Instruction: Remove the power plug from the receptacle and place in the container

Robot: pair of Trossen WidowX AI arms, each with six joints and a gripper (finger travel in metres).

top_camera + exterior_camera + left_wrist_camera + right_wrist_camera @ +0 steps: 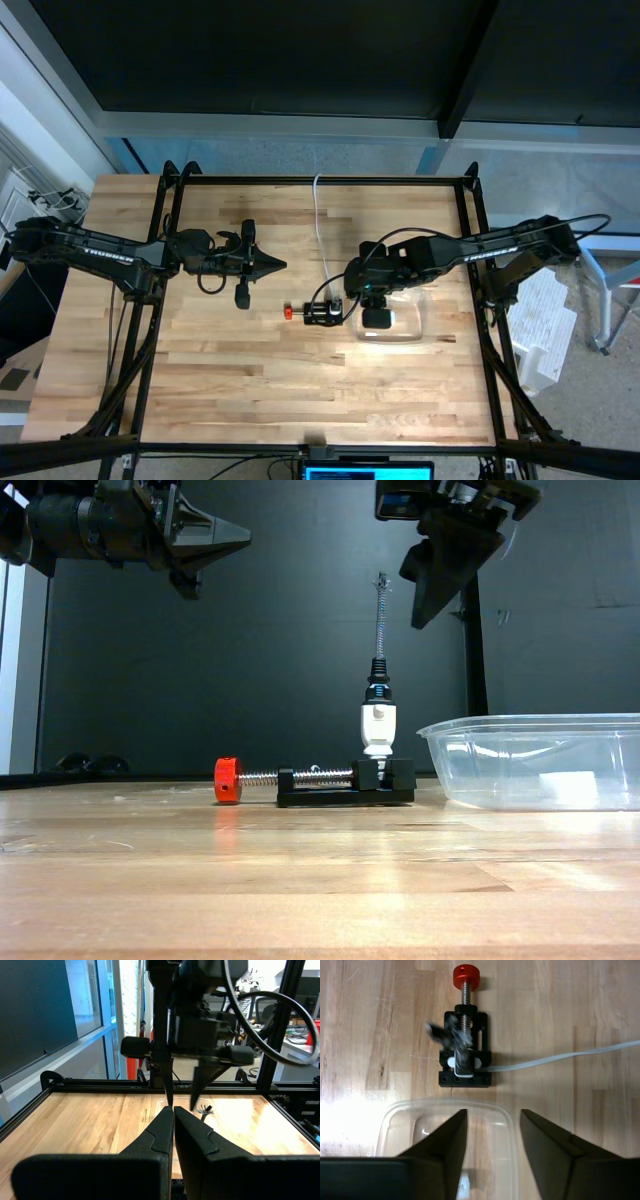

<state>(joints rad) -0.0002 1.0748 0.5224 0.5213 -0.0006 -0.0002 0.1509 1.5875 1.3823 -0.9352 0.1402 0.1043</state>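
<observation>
The power plug (377, 672) is a small black piece seated upright in the white receptacle (378, 726), its thin wire tail (381, 605) pointing up. A black vise (345, 782) with a red-orange knob (228, 780) clamps the receptacle. The clear container (540, 760) stands just right of the vise with nothing in it but a white sticker. My right gripper (425, 600) hangs open above the container's near rim (445, 1105), up and to the right of the plug, holding nothing. My left gripper (270, 265) is shut, raised at the left and apart from the vise.
A long white cable (320, 225) runs from the table's far edge to the receptacle. A black frame rail (320, 180) borders the wooden table (250, 380). The vise (322, 313) sits between the two arms.
</observation>
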